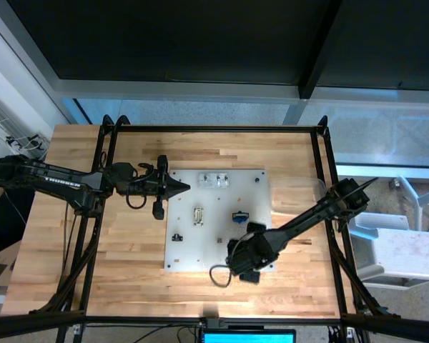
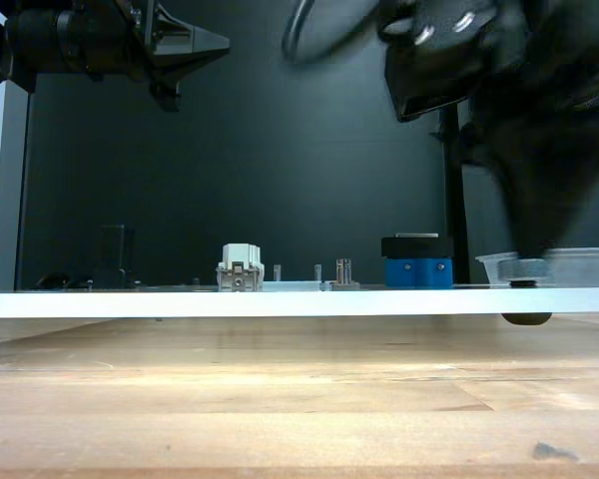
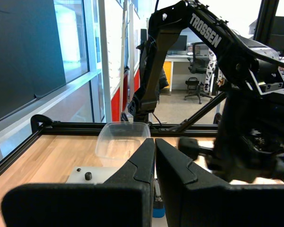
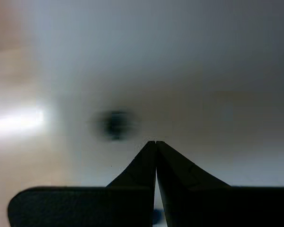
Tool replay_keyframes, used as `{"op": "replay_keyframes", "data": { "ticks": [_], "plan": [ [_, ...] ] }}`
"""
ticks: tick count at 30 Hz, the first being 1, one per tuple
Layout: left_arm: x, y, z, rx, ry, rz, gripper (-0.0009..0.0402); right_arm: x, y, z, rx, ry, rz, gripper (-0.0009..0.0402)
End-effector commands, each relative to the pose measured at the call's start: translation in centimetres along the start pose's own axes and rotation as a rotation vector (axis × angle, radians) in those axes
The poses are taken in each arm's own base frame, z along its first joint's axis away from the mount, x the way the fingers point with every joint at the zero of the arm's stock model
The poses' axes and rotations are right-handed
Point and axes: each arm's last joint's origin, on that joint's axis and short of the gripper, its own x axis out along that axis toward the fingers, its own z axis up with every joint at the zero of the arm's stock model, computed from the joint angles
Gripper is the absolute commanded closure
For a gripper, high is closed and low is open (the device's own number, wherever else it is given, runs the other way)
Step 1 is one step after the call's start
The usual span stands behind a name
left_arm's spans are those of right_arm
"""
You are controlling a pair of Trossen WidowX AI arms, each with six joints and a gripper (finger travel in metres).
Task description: Unfasten the M12 fastener and place in the container
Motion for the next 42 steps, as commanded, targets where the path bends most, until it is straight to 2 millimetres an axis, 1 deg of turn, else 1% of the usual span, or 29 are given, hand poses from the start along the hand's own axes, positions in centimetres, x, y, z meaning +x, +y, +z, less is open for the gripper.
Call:
{"op": "replay_keyframes", "data": {
  "ticks": [1, 8, 13, 18, 22, 29, 42],
  "plan": [
    [0.0, 0.0, 0.0, 0.000, 0.000, 0.000, 0.0393, -0.8, -0.2, 0.0, -0.009, 0.013, -0.010, 0.0393],
    [0.0, 0.0, 0.0, 0.000, -0.003, 0.000, 0.0393, -1.0, -0.1, 0.0, -0.005, 0.019, 0.017, 0.0393],
    [0.0, 0.0, 0.1, 0.000, -0.005, -0.002, 0.0393, -1.0, 0.2, 0.0, 0.003, 0.063, 0.098, 0.0393],
    [0.1, 0.0, -0.1, 0.000, 0.001, -0.004, 0.0393, -1.6, 0.7, 0.2, 0.031, 0.118, 0.221, 0.0393],
    [0.1, 0.0, -0.1, 0.000, 0.002, -0.003, 0.0393, -1.8, 1.1, 0.4, 0.043, 0.127, 0.279, 0.0393],
    [0.1, 0.0, -0.1, 0.000, 0.003, -0.004, 0.0393, -0.6, 1.7, 0.7, -0.009, 0.113, 0.299, 0.0393],
    [0.1, 0.0, -0.1, 0.000, 0.003, -0.003, 0.0393, 0.6, 1.6, 0.4, -0.024, 0.095, 0.300, 0.0393]
  ]
}}
